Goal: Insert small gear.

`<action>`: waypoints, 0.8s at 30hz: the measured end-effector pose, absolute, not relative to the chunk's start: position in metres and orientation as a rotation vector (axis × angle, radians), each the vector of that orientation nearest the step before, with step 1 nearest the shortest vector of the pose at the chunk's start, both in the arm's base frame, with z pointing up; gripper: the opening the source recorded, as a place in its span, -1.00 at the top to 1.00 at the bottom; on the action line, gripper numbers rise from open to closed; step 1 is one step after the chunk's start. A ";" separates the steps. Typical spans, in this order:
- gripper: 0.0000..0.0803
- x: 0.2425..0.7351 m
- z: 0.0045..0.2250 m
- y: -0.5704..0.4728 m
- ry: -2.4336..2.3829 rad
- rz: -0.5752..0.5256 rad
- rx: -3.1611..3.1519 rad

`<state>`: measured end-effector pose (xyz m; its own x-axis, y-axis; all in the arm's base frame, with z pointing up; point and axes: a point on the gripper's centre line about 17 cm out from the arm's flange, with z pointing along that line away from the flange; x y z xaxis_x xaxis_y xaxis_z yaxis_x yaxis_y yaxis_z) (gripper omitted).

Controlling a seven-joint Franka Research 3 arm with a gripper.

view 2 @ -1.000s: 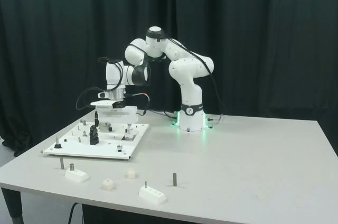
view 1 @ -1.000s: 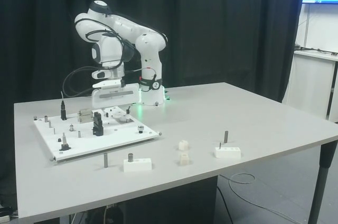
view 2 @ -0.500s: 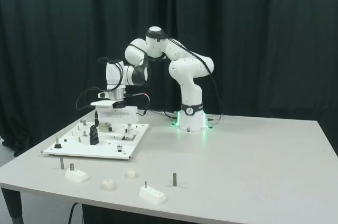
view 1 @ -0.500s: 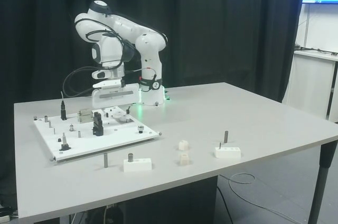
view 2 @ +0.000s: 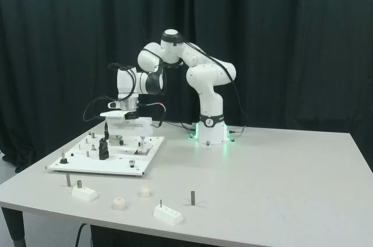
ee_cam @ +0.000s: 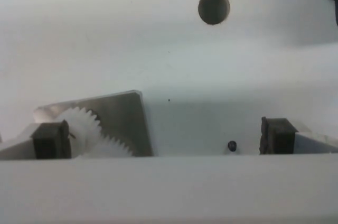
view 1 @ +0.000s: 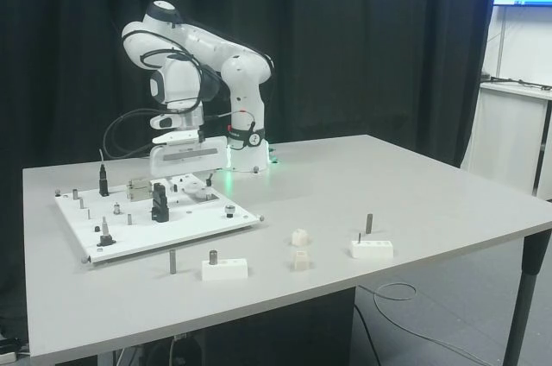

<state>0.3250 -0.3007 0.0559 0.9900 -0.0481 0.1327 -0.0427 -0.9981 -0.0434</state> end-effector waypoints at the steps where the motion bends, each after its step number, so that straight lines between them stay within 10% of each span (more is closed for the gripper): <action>1: -0.99 0.325 0.056 -0.301 0.067 -0.208 -3.094; 24: -0.99 0.325 0.056 -0.300 0.033 -0.205 -3.098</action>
<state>0.3248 -0.3005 0.0562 0.9911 -0.0233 0.1314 -0.0185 -0.9991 -0.0378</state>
